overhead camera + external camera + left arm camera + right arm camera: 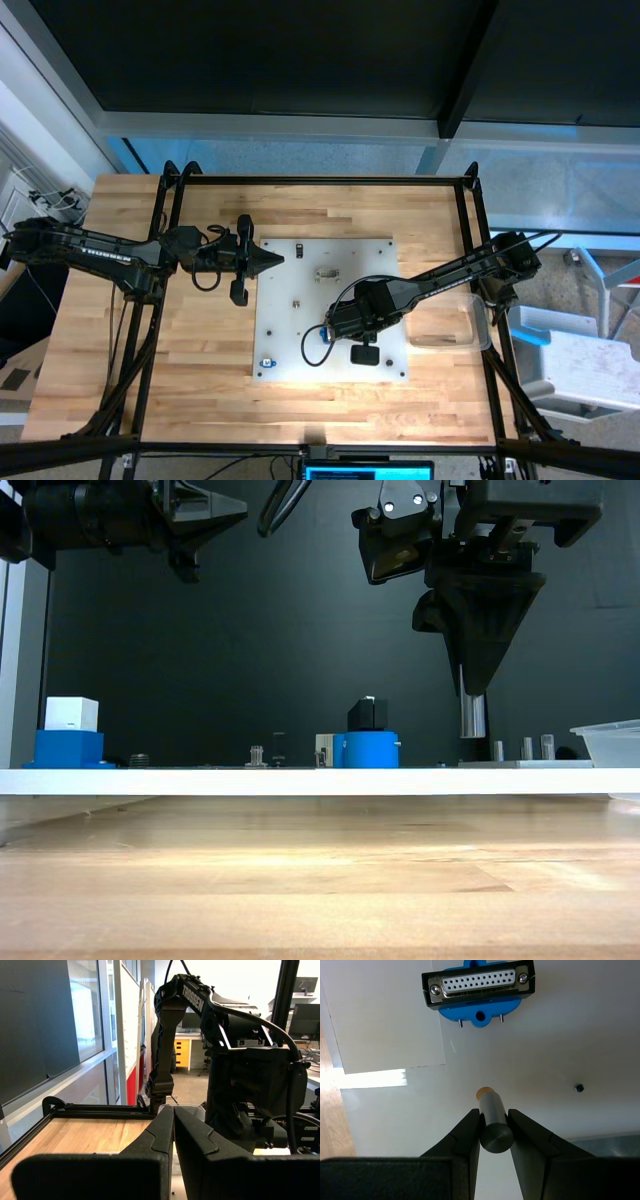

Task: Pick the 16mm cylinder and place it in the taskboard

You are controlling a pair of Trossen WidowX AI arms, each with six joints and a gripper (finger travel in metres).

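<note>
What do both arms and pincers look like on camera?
Both arms are matte black with white TROSSEN lettering and looping black cables. The left pincer, at the taskboard's left edge, and the right pincer, over the taskboard, have tapered black wedge fingers.

Robotics lab, no doubt: butcher-block bench [200, 340] caged in black rails [320, 181], left gripper [276, 258] hovering pinched together at the upper-left edge of the taskboard [300, 290], right gripper [494, 1118] over it clamping the 16mm cylinder [496, 1136]. Beyond, glass partitions [85, 1010], a yellow drawer cabinet [182, 1052], desk monitors [305, 985].
</note>
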